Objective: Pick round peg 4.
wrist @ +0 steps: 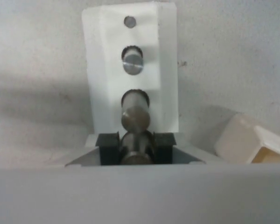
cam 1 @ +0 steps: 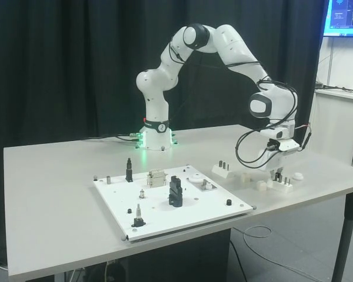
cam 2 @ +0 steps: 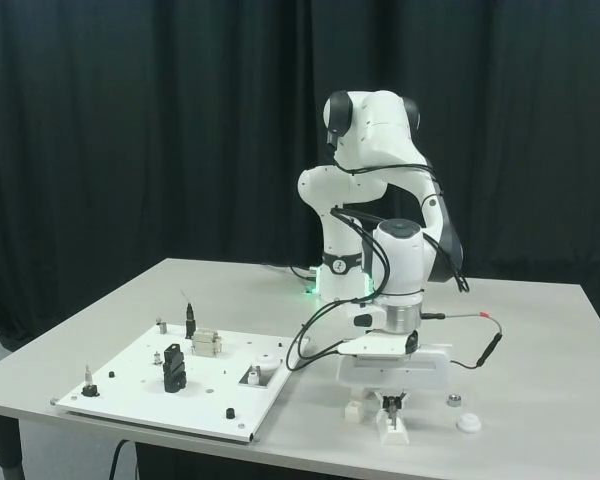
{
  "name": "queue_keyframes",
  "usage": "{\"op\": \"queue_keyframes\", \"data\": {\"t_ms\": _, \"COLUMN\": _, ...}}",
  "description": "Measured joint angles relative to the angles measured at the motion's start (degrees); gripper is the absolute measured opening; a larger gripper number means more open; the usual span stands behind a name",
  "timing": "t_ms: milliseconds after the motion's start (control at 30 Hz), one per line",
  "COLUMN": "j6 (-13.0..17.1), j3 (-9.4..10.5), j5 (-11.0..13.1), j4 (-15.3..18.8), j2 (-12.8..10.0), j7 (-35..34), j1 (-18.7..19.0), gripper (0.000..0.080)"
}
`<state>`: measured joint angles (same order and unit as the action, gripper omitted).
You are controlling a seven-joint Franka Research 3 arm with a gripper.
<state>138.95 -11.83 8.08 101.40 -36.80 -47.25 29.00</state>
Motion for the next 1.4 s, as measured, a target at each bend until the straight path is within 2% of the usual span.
{"op": "queue_keyframes", "data": {"t_ms": 267, "j6": -2.02, "j3": 0.02, "j5": 0.09, "j4": -0.13, "j2": 0.87, "j7": 0.0, "j1": 0.02, "gripper": 0.0151}}
{"op": "queue_keyframes", "data": {"t_ms": 800, "j6": -6.63, "j3": 0.02, "j5": 0.11, "j4": -0.16, "j2": 4.12, "j7": -0.16, "j1": 0.23, "gripper": 0.0149}}
{"op": "queue_keyframes", "data": {"t_ms": 1400, "j6": -7.79, "j3": 0.02, "j5": 0.11, "j4": -0.16, "j2": 5.65, "j7": -0.58, "j1": 0.59, "gripper": 0.0149}}
